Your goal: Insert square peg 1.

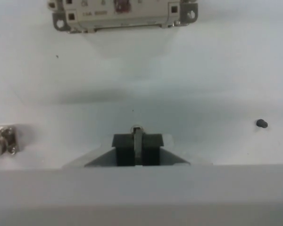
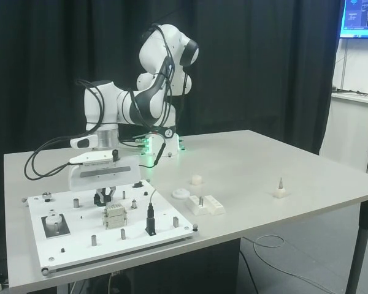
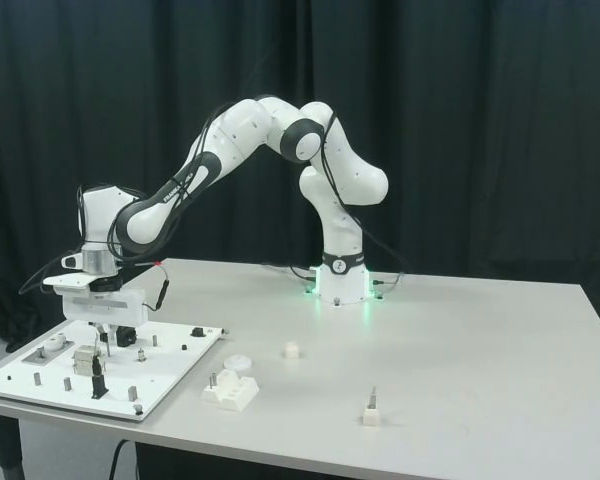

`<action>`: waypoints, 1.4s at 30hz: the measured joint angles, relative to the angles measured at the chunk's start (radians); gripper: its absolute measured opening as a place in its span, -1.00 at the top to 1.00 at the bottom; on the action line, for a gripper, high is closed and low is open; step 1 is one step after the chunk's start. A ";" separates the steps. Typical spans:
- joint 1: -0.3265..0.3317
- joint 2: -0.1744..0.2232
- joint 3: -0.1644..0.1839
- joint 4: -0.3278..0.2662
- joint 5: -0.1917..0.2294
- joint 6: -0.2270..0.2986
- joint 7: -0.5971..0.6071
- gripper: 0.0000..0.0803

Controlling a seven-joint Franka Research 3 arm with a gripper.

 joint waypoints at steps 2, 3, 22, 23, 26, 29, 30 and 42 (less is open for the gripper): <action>0.001 0.000 0.000 0.000 0.000 0.000 0.000 0.93; 0.001 0.000 0.001 0.000 0.000 -0.001 0.000 0.93; 0.001 0.002 0.001 0.000 0.000 0.001 0.000 0.93; 0.001 0.002 0.001 0.000 0.000 0.001 0.000 0.93; 0.001 0.002 0.001 0.000 0.000 0.000 0.000 0.93; 0.001 0.002 0.000 0.001 0.000 -0.003 0.000 0.93; 0.001 0.002 -0.001 0.001 0.000 -0.003 0.000 0.93; 0.001 0.002 -0.014 0.024 0.000 -0.032 0.007 0.25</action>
